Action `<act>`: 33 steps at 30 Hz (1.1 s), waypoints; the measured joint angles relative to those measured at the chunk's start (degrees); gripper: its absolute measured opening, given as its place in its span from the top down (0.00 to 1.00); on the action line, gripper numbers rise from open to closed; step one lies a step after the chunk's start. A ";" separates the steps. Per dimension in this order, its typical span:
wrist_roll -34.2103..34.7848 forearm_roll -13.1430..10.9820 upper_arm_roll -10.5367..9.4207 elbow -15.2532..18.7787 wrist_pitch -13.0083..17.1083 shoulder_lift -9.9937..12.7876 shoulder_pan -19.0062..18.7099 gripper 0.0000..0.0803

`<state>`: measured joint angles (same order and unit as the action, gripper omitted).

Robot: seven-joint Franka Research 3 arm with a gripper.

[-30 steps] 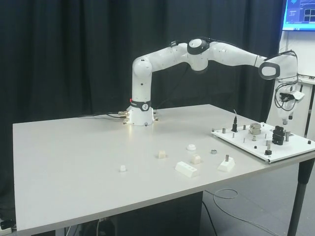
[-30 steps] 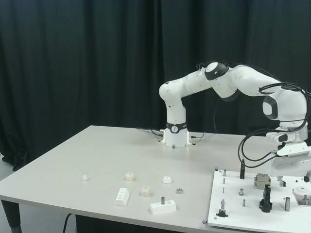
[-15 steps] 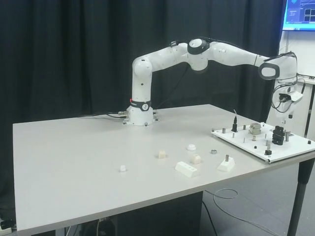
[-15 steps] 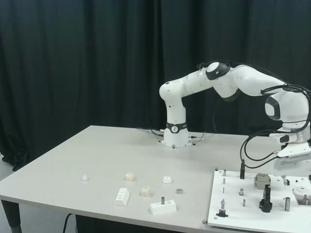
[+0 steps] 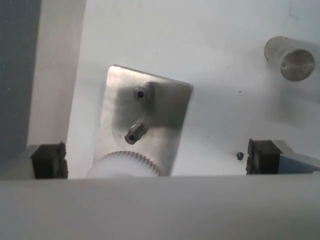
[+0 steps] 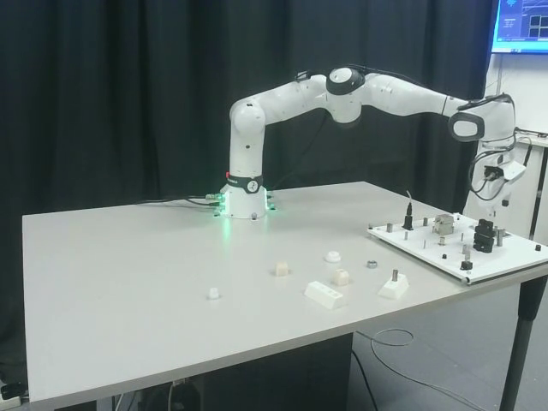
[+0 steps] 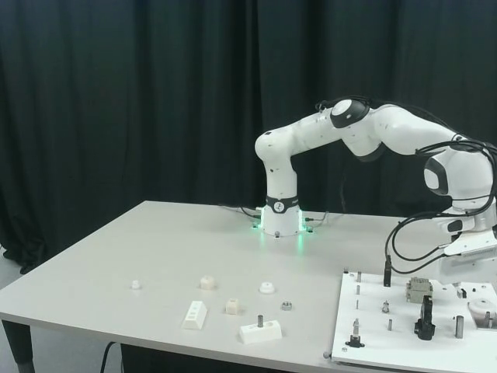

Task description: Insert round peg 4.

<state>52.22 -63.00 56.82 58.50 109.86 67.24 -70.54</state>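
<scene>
Wrist view: gripper (image 5: 155,159) spread wide, holding nothing, above metal plate (image 5: 145,125) with two studs and white gear (image 5: 125,165) on white board (image 6: 458,244). Round peg (image 5: 295,59) upright on board, well aside.

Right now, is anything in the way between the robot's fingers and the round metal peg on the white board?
Nothing visible does. The gripper hangs open and empty above the white board; the round peg stands off to one side, only bare board between. The metal plate lies under the gripper.
</scene>
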 joint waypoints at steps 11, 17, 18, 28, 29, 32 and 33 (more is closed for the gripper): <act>0.13 -1.41 -0.03 1.37 2.74 0.12 -0.68 0.00; 0.13 -1.89 -0.06 2.03 4.35 0.21 -0.87 0.00; 0.13 -1.91 -0.07 2.14 4.60 0.21 -0.89 0.00; 0.13 -2.21 -0.10 3.32 7.06 0.32 -1.22 0.00; 0.13 -2.21 -0.10 3.35 7.28 0.38 -1.23 0.00; 0.13 -2.21 -0.11 3.44 7.85 0.61 -1.31 0.00; 0.13 -2.21 -0.11 3.47 7.94 0.69 -1.35 0.00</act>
<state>52.34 -65.22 56.71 61.97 117.80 67.92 -71.89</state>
